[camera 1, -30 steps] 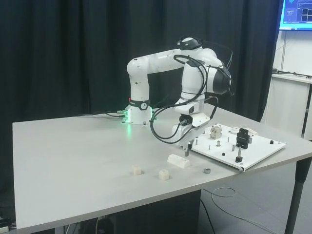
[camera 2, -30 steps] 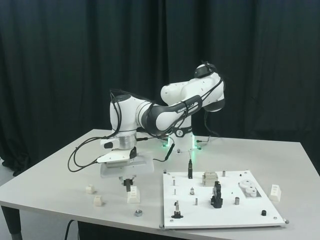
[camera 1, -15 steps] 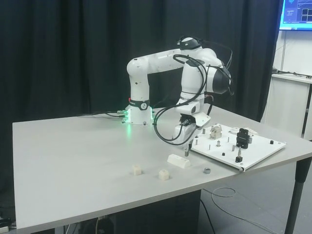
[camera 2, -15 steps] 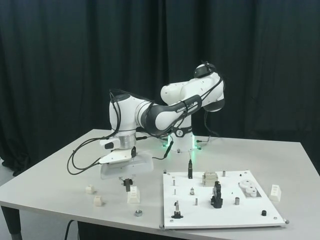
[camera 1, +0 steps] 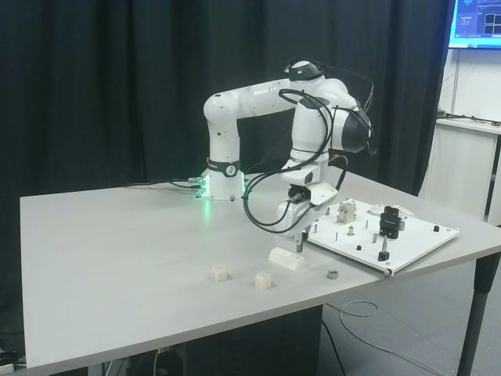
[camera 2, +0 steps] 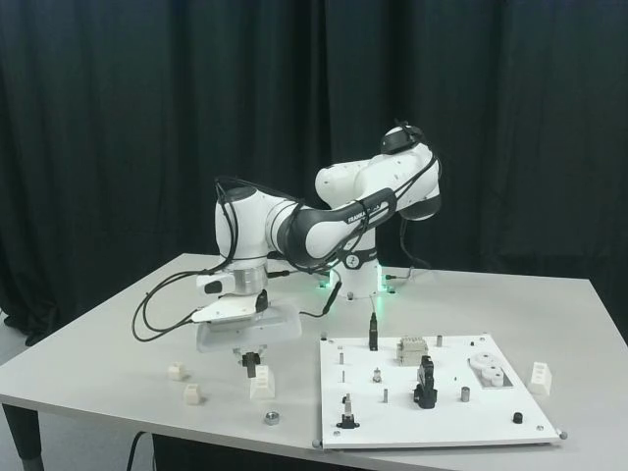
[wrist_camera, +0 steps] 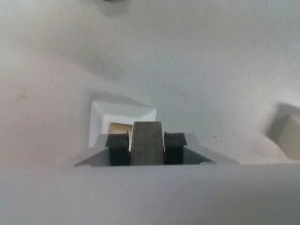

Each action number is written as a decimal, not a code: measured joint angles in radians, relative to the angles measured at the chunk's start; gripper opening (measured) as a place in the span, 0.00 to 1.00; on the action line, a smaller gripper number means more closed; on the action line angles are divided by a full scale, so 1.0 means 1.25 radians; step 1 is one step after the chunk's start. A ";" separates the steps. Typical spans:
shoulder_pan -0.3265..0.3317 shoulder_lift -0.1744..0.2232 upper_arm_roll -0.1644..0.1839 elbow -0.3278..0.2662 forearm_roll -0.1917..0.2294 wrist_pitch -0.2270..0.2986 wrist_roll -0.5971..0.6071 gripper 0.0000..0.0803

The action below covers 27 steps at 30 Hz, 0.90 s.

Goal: Insert square peg 4.

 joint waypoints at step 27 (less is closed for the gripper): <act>0.042 -0.002 -0.041 -0.036 -0.033 -0.090 0.160 0.19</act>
